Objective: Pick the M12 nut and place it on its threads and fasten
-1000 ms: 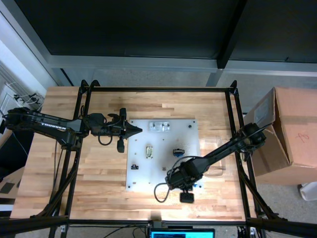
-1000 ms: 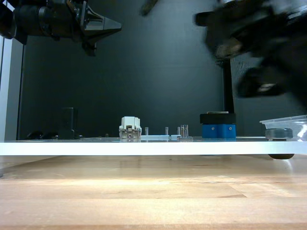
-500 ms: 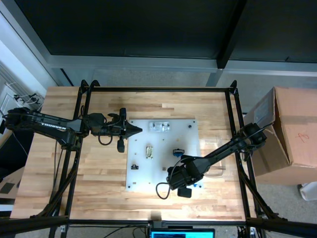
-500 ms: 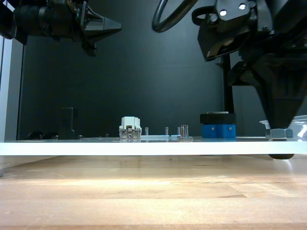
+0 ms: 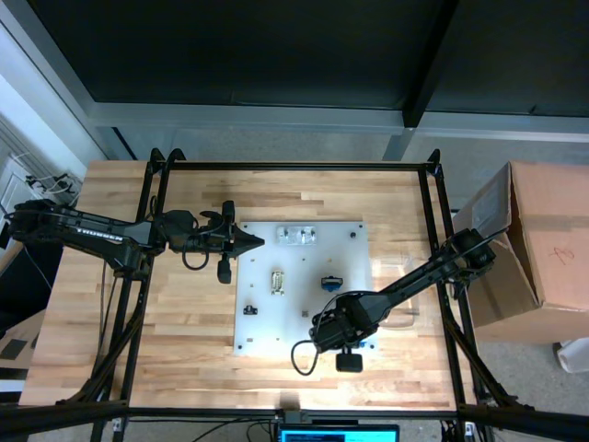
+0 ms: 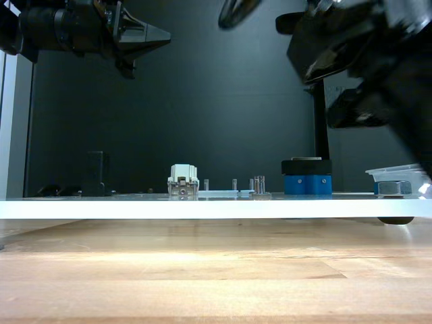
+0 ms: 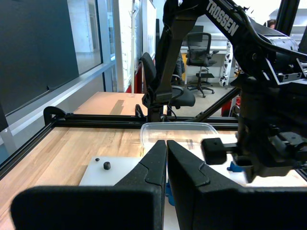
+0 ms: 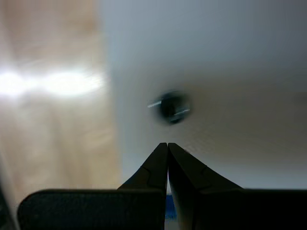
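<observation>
— Right arm's black pointed gripper point(image 8: 167, 143)?
— Fingers pressed together, empty, above small silver hex nut point(image 6: 393, 187); I log it free on its stud, white board's point(image 5: 267, 322) near right. Left gripper point(image 7: 166, 142) closed, high over left edge.

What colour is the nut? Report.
Silver nut, clearest in low view; right gripper shut beside it, not holding it; left gripper shut over board left edge.
</observation>
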You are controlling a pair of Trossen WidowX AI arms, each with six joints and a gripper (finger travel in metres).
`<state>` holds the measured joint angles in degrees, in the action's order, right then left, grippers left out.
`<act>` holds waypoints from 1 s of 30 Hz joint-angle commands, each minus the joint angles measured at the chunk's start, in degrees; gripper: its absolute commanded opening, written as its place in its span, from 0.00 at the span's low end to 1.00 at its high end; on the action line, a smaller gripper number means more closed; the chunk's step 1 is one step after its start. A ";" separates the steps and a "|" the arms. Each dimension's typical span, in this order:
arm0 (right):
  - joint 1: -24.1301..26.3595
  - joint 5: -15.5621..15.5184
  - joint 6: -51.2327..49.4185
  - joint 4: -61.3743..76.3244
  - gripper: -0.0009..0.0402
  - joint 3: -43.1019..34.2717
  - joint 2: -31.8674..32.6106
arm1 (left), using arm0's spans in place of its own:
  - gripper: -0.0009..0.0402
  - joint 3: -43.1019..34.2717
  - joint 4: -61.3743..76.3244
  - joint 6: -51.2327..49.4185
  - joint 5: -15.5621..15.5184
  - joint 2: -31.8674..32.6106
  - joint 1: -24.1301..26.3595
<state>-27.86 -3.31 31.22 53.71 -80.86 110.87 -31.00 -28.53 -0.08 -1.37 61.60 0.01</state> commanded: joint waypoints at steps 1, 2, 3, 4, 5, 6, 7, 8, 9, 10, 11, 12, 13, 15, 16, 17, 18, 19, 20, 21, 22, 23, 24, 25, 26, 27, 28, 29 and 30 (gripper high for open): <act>0.00 6.58 2.16 -0.20 0.02 -0.07 0.04 | 0.02 -0.02 -0.02 0.02 0.02 0.00 0.00; 0.00 7.06 2.62 -0.61 0.02 -0.07 0.04 | 0.02 -0.02 -0.02 0.02 0.02 0.00 -0.02; 0.02 6.91 2.47 -1.11 0.02 -0.04 0.04 | 0.02 -0.02 -0.02 0.02 0.02 0.00 0.00; 0.00 6.71 2.27 -1.62 0.02 -0.04 0.04 | 0.02 0.00 -0.02 0.02 0.02 0.00 0.00; 0.00 6.56 2.21 -2.08 0.02 0.04 0.04 | 0.02 -0.02 -0.02 0.02 0.02 -0.02 0.00; 0.00 6.01 2.14 -2.47 0.02 0.13 0.04 | 0.02 -0.02 -0.02 0.02 0.02 0.00 -0.02; -0.02 4.66 1.90 -2.78 0.02 0.22 0.04 | 0.02 -0.02 -0.02 0.02 0.02 0.00 0.00; -0.02 2.32 1.16 -3.23 0.02 0.33 0.04 | 0.02 -0.02 -0.02 0.02 0.02 0.00 0.00; -0.02 -1.20 0.63 -3.87 0.02 0.50 0.04 | 0.02 -0.02 -0.02 0.02 0.02 0.00 0.00; -0.02 -5.22 0.02 -4.35 0.02 0.70 0.04 | 0.02 -0.02 -0.02 0.02 0.02 0.00 -0.02; -0.02 -8.41 -0.20 -4.35 0.02 0.76 0.04 | 0.02 0.00 -0.02 0.02 0.02 0.00 -0.02; -0.02 -10.12 -0.11 -4.15 0.02 0.79 0.04 | 0.02 -0.02 -0.02 0.02 0.02 0.00 -0.02; 0.00 -10.32 0.07 -3.78 0.02 0.79 0.04 | 0.02 -0.02 -0.04 0.02 0.02 0.00 0.00; -0.02 -10.25 0.04 -3.28 0.02 0.79 0.00 | 0.02 -0.02 0.11 0.02 0.02 0.00 -0.02; 0.00 -10.32 0.04 -3.28 0.02 0.79 0.00 | 0.02 -0.02 0.07 0.02 0.02 0.00 -0.02; -0.02 -10.19 0.02 -3.28 0.02 0.79 0.00 | 0.02 0.00 -0.11 0.02 0.02 0.00 0.00; 0.00 -9.62 0.04 -3.21 0.02 0.79 0.00 | 0.02 -0.02 -0.26 0.02 0.02 0.00 0.00; 0.00 -8.70 0.11 -3.02 0.02 0.79 0.00 | 0.02 -0.02 -0.17 0.02 0.02 0.00 0.00; 0.00 -7.67 0.46 -2.82 0.02 0.79 0.00 | 0.02 -0.02 0.13 0.02 0.02 0.00 0.00; 0.00 -6.78 0.74 -2.69 0.02 0.79 0.00 | 0.02 -0.02 0.35 0.02 0.02 0.00 0.00; 0.00 -6.14 0.96 -2.56 0.02 0.79 0.00 | 0.02 -0.02 0.31 0.02 0.02 0.00 0.00; 0.00 -5.25 1.33 -2.47 0.02 0.79 0.00 | 0.02 -0.02 0.09 0.02 0.02 -0.02 -0.02; 0.00 -5.07 1.36 -2.49 0.02 0.79 0.00 | 0.02 -0.02 -0.07 0.02 0.02 -0.02 0.00; 0.00 -4.92 1.33 -2.47 0.02 0.79 0.00 | 0.02 -0.02 0.00 0.02 0.02 -0.02 0.00; 0.00 -4.68 1.36 -2.47 0.02 0.79 0.00 | 0.02 -0.02 0.04 0.02 0.02 -0.02 -0.02; 0.00 -4.22 1.38 -2.47 0.02 0.79 -0.02 | 0.02 -0.02 0.00 0.02 0.02 0.00 -0.02; 0.00 -4.00 1.60 -2.49 0.02 0.79 -0.20 | 0.02 -0.02 0.00 0.02 0.04 -0.02 0.00; 0.02 -3.93 1.77 -2.51 0.02 0.79 -0.37 | 0.02 -0.02 0.00 0.02 0.02 -0.02 0.00; 0.04 -3.89 1.84 -2.58 0.02 0.79 -0.85 | 0.02 -0.02 0.00 0.02 0.02 -0.02 0.00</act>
<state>-27.79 -7.14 32.86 51.22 -80.07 110.59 -31.03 -28.49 -0.05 -1.37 61.58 0.01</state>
